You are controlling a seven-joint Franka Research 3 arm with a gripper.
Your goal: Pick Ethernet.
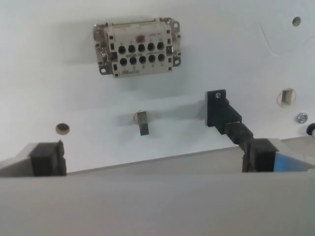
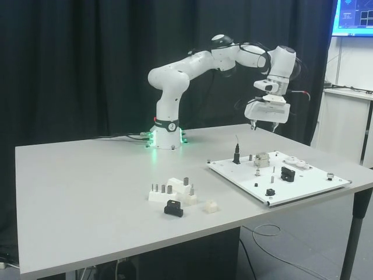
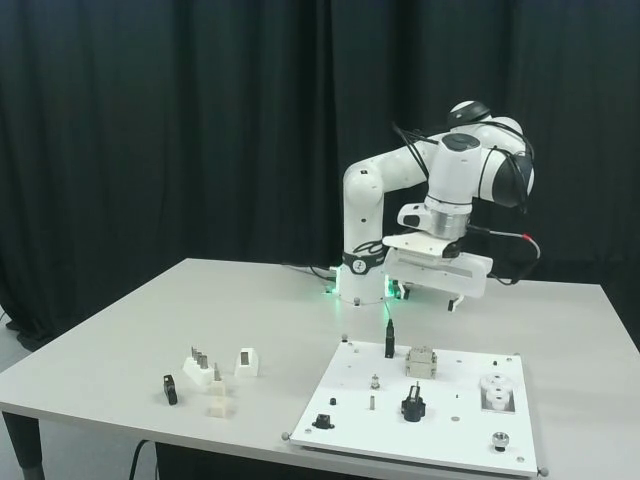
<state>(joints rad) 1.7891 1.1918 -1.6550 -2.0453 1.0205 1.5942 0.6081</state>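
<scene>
Franka's gripper (image 1: 152, 158) hangs high over the white board (image 3: 350, 425), its fingers spread wide and holding nothing. The black Ethernet plug (image 1: 224, 112) sits in its bracket below, toward the board edge farthest from the arm's base, past the grey multi-pin connector (image 1: 137, 47). Its long axis slants toward one fingertip (image 1: 258, 155) — not centred between the two — so a sideways shift looks necessary before descent.

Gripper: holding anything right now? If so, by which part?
Nothing is held. The gripper hangs above the white board, jaws wide apart with only bare board between them; the black plug stands untouched.
</scene>
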